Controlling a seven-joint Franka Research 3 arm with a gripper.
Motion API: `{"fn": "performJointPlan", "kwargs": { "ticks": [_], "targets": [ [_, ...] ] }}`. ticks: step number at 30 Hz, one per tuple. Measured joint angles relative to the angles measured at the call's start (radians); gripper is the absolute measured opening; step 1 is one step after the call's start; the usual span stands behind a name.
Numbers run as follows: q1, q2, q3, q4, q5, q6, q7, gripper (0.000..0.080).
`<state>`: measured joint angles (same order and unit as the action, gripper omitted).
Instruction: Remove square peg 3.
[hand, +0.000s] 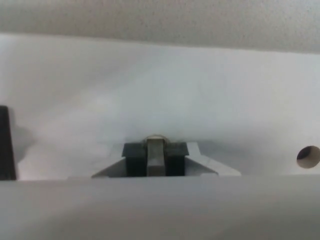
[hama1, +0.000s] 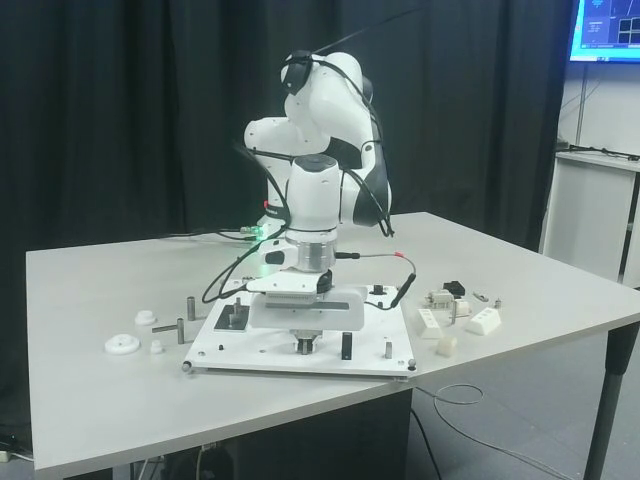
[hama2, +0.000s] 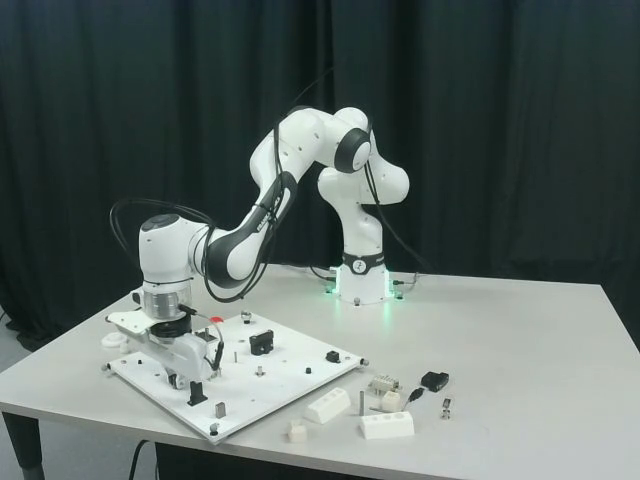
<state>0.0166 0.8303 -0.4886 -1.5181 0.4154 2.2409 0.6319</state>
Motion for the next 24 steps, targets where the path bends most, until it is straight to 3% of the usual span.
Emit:
{"fn": "performJointPlan", "kwargs": {
  "ticks": [24],
  "targets": [
    [-0.001,-0.005,0.0,0.0,0.0,-0.003,0.055,0.0076]
  ]
}}
